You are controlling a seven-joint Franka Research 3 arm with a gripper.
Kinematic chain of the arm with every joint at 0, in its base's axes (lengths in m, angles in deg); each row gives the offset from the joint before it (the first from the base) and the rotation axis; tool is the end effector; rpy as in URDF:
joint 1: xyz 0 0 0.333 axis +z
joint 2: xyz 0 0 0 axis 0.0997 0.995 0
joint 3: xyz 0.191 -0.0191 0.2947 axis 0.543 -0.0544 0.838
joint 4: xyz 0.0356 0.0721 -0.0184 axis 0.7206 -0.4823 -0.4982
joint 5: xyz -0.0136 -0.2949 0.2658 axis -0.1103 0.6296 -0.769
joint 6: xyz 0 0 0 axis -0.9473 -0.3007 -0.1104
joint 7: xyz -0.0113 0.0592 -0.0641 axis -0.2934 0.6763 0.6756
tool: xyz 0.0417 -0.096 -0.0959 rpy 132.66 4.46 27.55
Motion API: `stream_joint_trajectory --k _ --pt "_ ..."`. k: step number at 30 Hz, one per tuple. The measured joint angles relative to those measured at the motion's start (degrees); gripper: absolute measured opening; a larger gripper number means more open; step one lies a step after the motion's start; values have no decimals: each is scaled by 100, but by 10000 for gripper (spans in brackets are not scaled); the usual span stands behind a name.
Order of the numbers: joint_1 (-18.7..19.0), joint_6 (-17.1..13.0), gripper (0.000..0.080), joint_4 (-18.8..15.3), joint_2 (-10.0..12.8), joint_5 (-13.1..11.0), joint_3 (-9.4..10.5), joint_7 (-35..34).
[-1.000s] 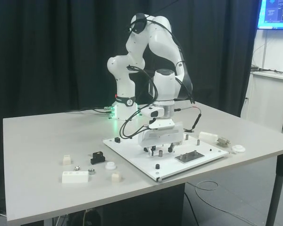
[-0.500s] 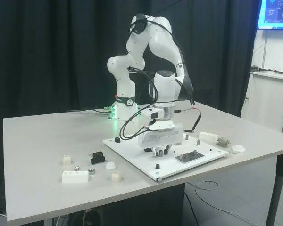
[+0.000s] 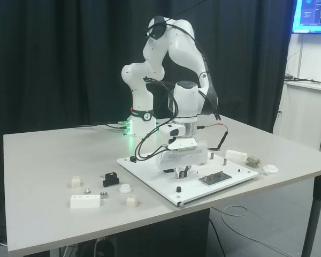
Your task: Remove round peg 4.
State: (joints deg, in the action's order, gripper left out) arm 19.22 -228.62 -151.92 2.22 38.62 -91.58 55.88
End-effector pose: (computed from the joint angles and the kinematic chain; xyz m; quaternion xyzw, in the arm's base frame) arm 0.6416 -0.1192 0.1913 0.9238 -0.3822 0.0204 0.0026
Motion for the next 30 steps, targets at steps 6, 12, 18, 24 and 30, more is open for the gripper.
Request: stream_joint_trajectory --k 6,12,18,24,30 --pt "-29 39 153 22 1 0 18 0" --pt "-33 61 153 35 1 0 19 0" --pt "-34 70 153 38 -6 3 18 0" --pt "-35 147 152 38 -73 19 4 0" --pt "-34 330 151 40 -262 94 -37 0"
